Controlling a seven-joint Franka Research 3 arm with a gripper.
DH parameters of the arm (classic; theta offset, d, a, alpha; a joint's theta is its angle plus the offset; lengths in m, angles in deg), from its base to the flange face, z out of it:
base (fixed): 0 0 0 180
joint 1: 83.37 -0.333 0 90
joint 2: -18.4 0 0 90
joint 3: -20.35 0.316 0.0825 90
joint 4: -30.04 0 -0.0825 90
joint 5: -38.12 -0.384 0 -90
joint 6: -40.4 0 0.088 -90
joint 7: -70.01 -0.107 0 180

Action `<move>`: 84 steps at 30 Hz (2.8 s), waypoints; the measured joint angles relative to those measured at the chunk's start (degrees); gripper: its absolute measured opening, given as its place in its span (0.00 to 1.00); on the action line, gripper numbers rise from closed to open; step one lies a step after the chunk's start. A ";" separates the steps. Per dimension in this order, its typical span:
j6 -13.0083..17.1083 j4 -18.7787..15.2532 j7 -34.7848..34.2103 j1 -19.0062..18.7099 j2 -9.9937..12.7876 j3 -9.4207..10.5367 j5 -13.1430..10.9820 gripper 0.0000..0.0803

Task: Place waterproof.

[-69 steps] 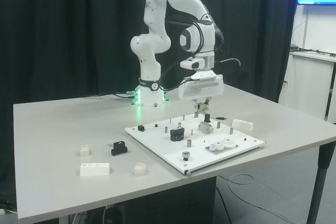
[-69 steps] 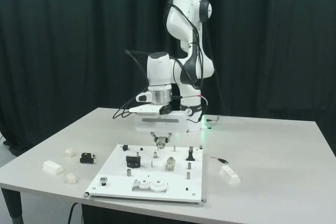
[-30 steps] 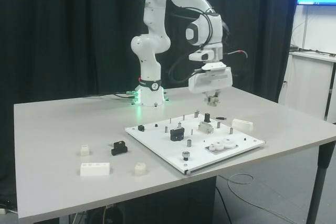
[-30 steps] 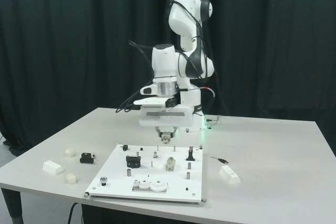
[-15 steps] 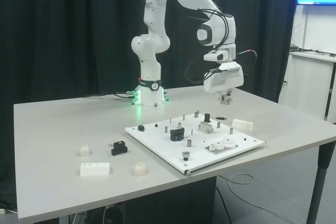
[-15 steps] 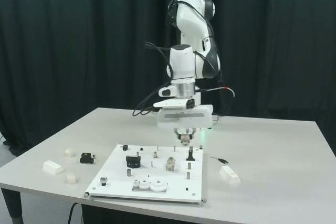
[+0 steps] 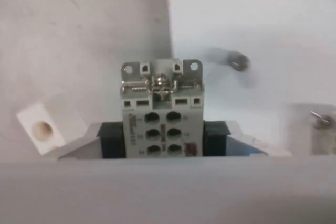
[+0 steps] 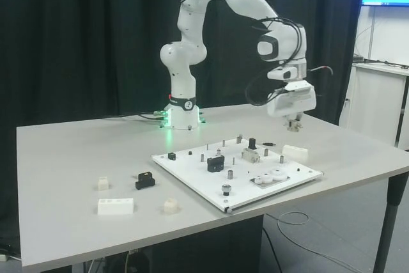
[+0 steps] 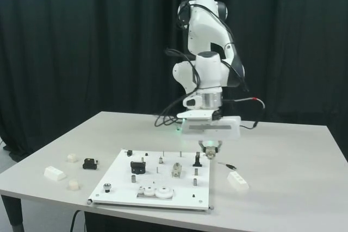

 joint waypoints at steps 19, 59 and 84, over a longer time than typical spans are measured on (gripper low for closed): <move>0.09 9.31 -2.09 -1.65 11.70 2.39 -0.08 0.39; 0.19 19.27 -6.04 -3.67 23.01 3.77 -0.65 0.42; -7.53 24.12 -6.63 -3.77 22.80 3.29 -0.71 1.00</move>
